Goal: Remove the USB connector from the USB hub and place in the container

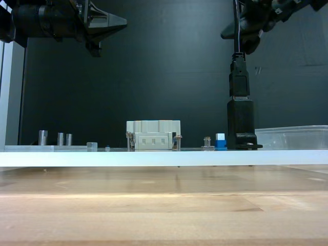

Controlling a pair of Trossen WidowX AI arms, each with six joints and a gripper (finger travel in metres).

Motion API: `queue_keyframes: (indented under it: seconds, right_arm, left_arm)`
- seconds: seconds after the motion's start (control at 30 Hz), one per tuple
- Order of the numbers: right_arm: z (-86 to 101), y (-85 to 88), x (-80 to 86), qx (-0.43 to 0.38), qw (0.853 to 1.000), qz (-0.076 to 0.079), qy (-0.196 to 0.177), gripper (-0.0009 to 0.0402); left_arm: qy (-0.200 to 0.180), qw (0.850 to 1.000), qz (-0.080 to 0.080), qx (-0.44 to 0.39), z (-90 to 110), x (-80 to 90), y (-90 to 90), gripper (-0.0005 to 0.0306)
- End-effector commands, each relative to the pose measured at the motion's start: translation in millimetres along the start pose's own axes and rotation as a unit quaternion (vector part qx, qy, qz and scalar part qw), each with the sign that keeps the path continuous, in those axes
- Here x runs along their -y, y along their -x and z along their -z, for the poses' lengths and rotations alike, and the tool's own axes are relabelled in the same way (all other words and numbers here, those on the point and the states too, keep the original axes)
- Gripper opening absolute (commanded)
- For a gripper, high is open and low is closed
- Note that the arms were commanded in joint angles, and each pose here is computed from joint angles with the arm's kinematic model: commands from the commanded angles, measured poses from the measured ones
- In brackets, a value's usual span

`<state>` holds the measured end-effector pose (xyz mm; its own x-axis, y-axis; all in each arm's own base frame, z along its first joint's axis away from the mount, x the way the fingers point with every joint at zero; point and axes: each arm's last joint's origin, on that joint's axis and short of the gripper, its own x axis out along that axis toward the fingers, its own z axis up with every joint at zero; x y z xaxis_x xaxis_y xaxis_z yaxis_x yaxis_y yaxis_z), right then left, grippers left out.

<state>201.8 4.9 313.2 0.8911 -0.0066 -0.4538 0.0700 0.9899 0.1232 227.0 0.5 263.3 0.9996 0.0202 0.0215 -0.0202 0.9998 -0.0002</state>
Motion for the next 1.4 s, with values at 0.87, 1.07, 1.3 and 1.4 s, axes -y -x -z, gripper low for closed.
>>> queue_keyframes:
  seconds: [0.87,1.07,1.3,1.4]
  right_arm:
    - [5.4,-22.0,-71.1,-0.208,0.978,-0.014,0.004,0.0]
    - [-2.3,-31.4,-89.4,-0.225,0.974,-0.01,0.016,0.0]
    - [0.8,-40.4,-108.1,-0.243,0.97,-0.017,0.019,0.0]
    - [6.1,-45.0,-116.7,-0.248,0.968,-0.014,0.024,0.0]
  left_arm:
    - [0.0,1.0,0.0,0.0,0,-0.1,-0.1,0.0001]
    - [0.0,1.0,0.0,0.0,0,0.0,-0.1,0.0001]
    - [0.0,1.0,0.0,0.0,0,0.0,-0.1,0.0001]
    - [0.0,1.0,0.0,0.0,0,0.0,-0.1,0.0001]
